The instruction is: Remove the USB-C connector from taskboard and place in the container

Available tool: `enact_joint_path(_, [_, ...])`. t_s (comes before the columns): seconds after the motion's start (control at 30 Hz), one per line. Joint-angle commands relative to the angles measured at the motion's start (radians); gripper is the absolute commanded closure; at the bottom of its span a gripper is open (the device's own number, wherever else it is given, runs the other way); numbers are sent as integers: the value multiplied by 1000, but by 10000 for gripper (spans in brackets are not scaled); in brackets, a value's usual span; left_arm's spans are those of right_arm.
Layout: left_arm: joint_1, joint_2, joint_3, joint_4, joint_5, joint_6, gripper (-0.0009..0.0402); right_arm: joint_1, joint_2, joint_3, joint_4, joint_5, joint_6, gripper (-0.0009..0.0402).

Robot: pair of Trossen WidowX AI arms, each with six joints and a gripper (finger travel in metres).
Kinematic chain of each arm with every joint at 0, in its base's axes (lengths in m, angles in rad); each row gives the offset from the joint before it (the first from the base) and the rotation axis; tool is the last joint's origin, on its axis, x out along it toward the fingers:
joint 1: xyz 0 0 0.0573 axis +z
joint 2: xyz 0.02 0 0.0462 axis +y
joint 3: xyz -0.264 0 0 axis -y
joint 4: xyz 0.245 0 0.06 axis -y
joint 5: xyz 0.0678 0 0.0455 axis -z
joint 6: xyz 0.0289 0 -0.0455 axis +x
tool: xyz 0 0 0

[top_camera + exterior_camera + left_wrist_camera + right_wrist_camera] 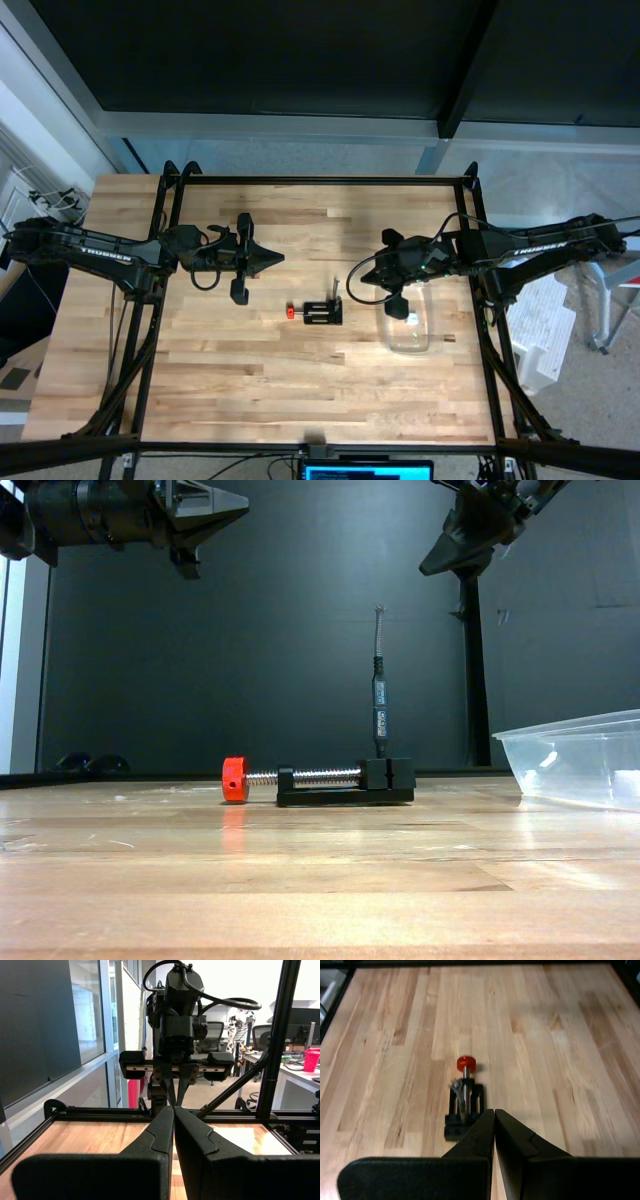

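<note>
The black left gripper (272, 258) hangs high over the left middle of the pale wooden table (230, 370). Its arm lies flat and points to the right. Its jaws are pressed together with nothing in them. In the low view it sits at the upper left (238, 502), far above the wood, and the table under it is bare.

The small black taskboard (318, 312) with a red knob (290, 311) lies near the middle of the table. It stands alone, with bare wood on all sides and the table edges well away. The slim dark USB-C connector (380, 715) stands straight up from the right end of the taskboard (345, 780), and a thin bit of wire pokes out of its top.

The black right gripper (370, 277) hangs up high, to the right of the taskboard, and tips down to the left. Its jaws are closed too and hold nothing. It touches nothing (430, 568).

The clear plastic tray, the container (412, 340), sits on the table just right of the taskboard, with a gap between them.
</note>
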Motion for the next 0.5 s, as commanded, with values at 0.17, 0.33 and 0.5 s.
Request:
enact_joint_path(0.17, [0,0,0,0,0,0,393,6,1,20,-60,15,42,393])
enact_joint_path(0.33, [0,0,0,0,0,0,393,11,40,32,-64,15,56,393])
enact_joint_path(0.5, [0,0,0,0,0,0,393,20,108,72,-78,15,55,393])
